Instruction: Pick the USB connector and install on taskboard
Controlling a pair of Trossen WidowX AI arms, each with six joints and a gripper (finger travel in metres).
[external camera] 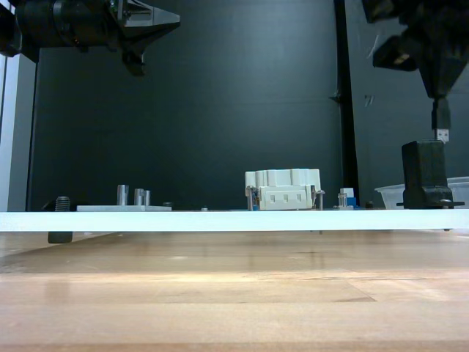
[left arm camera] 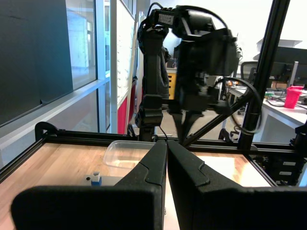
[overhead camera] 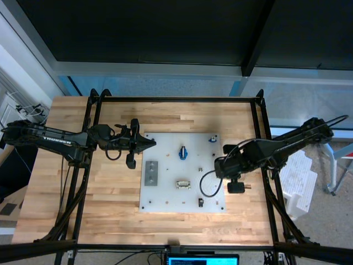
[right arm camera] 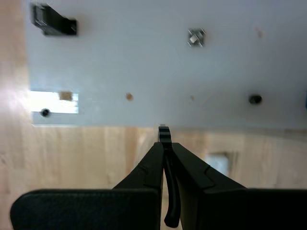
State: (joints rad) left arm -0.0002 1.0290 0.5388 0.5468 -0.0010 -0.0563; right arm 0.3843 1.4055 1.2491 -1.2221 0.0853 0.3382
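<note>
High: left gripper (overhead camera: 148,144) over the taskboard (overhead camera: 165,194) left edge, right gripper (overhead camera: 236,186) at its right edge.
Low: USB connector (external camera: 440,121) pinched in the right jaws, just above the black part (external camera: 423,172).
Left wrist: jaws pressed together, empty.
Right wrist: connector looks off-line; pushing down askew could jam or twist it.

At the taskboard's (right arm camera: 144,57) right edge, the right end effector (right arm camera: 164,144) pinches the USB connector (right arm camera: 164,131) so that only its tip shows. The low view's top edge cuts off both it and the left end effector (external camera: 173,17), raised at the left.
</note>
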